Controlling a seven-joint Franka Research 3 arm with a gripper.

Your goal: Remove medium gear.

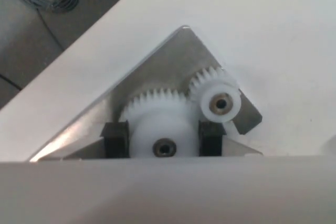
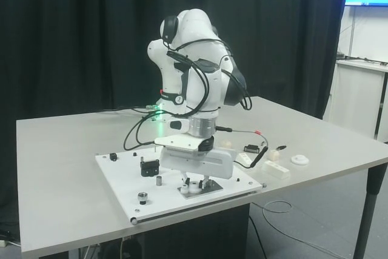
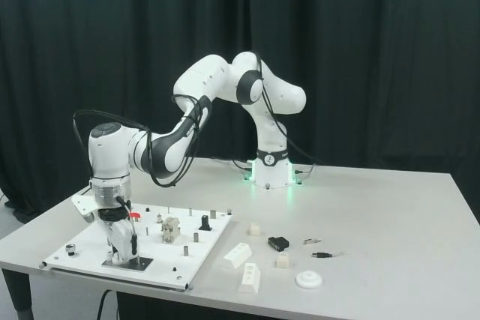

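In the wrist view the white medium gear point(image 1: 157, 115) sits on a grey metal plate point(image 1: 173, 61), meshed with a smaller white gear point(image 1: 216, 97) beside it. My gripper point(image 1: 163, 139) is down over the medium gear, and its two black fingers point(image 1: 115, 140) press against opposite sides of the gear's hub. From the first room view the gripper point(image 2: 195, 183) stands low over the plate at the front edge of the white board point(image 2: 121, 174). The second room view puts the gripper point(image 3: 122, 254) at the board's near left corner.
The board also carries a black block point(image 2: 148, 167), a short grey peg point(image 2: 159, 181) and a round fitting point(image 2: 142, 197). On the table beside it lie white blocks point(image 3: 238, 254), a white disc point(image 3: 308, 279), a black connector point(image 3: 278, 243) and cables.
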